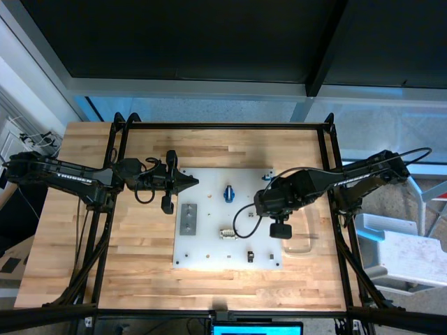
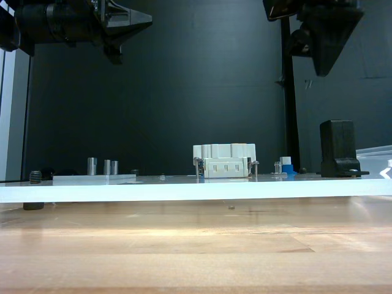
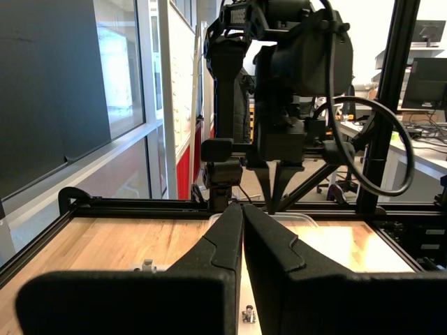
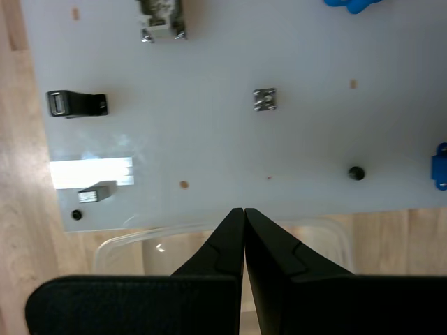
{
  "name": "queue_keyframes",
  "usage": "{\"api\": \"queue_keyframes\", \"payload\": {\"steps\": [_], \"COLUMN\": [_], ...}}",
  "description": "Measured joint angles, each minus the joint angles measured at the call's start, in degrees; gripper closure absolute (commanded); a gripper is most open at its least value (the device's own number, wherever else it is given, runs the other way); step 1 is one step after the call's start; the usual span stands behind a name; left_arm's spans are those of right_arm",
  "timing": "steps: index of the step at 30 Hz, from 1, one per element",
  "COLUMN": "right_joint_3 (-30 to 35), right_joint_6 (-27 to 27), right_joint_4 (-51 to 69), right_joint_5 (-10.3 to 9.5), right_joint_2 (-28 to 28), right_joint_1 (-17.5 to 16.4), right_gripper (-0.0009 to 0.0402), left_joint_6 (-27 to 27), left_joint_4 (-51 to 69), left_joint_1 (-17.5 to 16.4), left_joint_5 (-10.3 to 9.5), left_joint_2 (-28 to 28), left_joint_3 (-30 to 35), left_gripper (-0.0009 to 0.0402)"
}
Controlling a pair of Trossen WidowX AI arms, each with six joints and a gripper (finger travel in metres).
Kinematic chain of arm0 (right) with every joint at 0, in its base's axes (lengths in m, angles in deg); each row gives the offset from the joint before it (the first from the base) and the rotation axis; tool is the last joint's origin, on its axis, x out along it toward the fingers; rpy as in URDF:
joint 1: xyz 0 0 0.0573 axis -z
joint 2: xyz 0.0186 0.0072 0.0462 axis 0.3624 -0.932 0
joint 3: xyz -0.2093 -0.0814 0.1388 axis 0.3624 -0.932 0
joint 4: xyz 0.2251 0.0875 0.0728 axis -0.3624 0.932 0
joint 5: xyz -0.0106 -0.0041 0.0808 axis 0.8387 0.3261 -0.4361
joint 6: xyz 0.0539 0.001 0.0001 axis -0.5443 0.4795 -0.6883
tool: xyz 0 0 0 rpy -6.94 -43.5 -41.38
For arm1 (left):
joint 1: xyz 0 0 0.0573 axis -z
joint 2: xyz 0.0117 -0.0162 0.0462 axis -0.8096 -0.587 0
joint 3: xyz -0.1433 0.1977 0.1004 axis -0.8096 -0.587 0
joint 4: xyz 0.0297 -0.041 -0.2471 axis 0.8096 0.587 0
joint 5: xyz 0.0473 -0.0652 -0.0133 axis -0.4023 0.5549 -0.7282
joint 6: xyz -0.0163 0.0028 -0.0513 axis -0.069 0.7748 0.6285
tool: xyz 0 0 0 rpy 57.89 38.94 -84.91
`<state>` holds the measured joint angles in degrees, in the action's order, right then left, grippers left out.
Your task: Pick the 16mm bar from the taskboard and place it in the container
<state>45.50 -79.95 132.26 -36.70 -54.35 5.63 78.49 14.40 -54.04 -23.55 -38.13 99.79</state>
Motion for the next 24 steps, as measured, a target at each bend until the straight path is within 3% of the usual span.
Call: {"api": "queue_keyframes", "payload": {"steps": [24], "right_joint_3": [-0.1], "right_joint_6": [-11.3], "right_joint_4": [-1.6], "right_joint_5": [-0.28], "right_joint_2": [-4.4], "right_joint_1": [-11.4], "right_gripper": [0.0393], "left_joint_6": [0.0], "left_joint_4": [0.0], "left_joint_1": [0.0], "left_joint_5": [0.0], "left_joint_2": [0.0], "left_joint_3": [0.0], "left_gripper": [0.0393]}}
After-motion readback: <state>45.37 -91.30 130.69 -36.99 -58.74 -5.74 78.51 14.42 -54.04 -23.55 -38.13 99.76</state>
